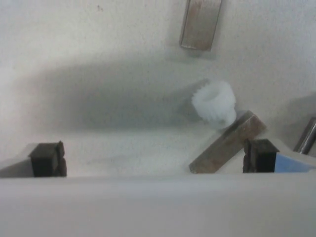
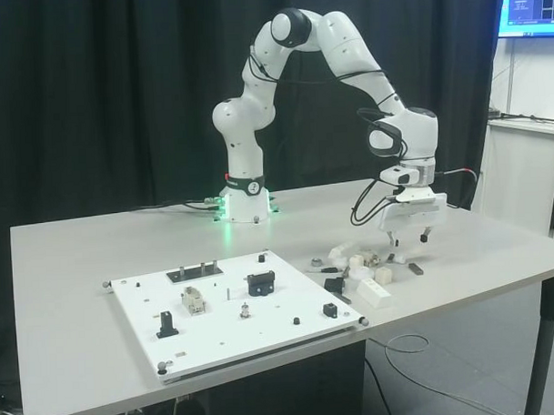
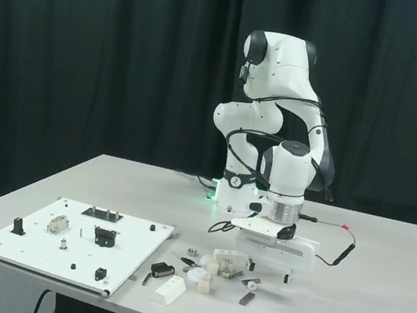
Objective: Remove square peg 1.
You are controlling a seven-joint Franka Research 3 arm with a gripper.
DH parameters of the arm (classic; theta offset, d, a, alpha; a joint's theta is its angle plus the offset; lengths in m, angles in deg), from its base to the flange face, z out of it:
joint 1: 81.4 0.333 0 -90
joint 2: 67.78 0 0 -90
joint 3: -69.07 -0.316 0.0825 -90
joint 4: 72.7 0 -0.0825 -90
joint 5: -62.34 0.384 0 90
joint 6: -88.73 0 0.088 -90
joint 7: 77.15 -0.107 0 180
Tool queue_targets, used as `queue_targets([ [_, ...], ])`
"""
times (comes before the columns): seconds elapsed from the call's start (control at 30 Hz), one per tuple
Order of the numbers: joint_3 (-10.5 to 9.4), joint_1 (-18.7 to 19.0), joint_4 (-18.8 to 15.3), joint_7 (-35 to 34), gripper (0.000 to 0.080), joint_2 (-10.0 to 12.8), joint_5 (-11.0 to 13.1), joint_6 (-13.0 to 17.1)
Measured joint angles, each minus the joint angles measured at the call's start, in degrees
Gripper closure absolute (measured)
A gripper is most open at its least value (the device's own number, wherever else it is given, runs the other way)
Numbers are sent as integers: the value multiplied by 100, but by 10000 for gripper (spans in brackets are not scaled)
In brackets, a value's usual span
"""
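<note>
Board (image 2: 235, 309), white, lay at the left of the grey table (image 2: 69, 260); no square peg could be made out standing in it. Loose parts sat right of it. Further right, the gripper (image 2: 409, 248) hung low over the table, jaws wide apart, nothing between them. In the wrist view a square metal bar (image 1: 227, 143) lay flat beside one fingertip, touching a white gear (image 1: 214, 103); a second bar (image 1: 200, 23) lay well apart. Judged: one is square peg 1, already off the board, release done. Next move: lift straight up, clearing bar and gear.
</note>
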Motion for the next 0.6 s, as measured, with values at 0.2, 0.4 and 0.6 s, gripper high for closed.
queue_targets([
  [0.2,0,0,0,-37,3,0,-23,3],
  [0.4,0,0,0,-84,3,0,-60,6],
  [0.6,0,0,0,-130,3,0,-91,8],
])
